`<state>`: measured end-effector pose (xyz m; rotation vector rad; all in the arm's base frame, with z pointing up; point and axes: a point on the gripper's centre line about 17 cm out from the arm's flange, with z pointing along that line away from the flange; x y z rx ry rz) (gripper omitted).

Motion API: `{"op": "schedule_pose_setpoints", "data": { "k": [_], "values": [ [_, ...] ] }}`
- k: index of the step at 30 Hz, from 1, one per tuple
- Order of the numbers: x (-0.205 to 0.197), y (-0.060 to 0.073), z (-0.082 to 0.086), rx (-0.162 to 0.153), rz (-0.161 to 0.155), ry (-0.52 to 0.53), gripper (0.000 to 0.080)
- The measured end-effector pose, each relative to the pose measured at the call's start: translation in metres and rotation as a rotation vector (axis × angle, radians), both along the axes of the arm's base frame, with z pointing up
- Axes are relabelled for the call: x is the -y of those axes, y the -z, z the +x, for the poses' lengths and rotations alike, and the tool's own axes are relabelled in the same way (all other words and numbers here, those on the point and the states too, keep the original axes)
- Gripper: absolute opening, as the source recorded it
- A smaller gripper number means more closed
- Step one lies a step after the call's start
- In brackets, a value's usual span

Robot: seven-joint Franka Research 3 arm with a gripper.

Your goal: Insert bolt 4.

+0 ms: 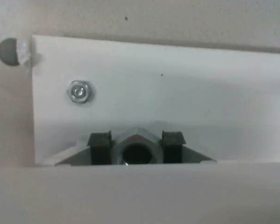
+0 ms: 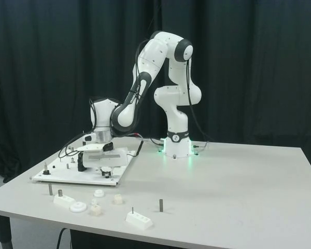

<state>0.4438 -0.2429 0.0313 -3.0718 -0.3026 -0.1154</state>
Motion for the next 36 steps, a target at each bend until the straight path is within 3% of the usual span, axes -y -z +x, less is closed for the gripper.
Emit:
{"op": "schedule_pose_setpoints", "data": {
  "k": [36],
  "values": [
    [0.0019,0.0001,0.0008,-0.004,0.004,0.485,0.0229]
  ]
}}
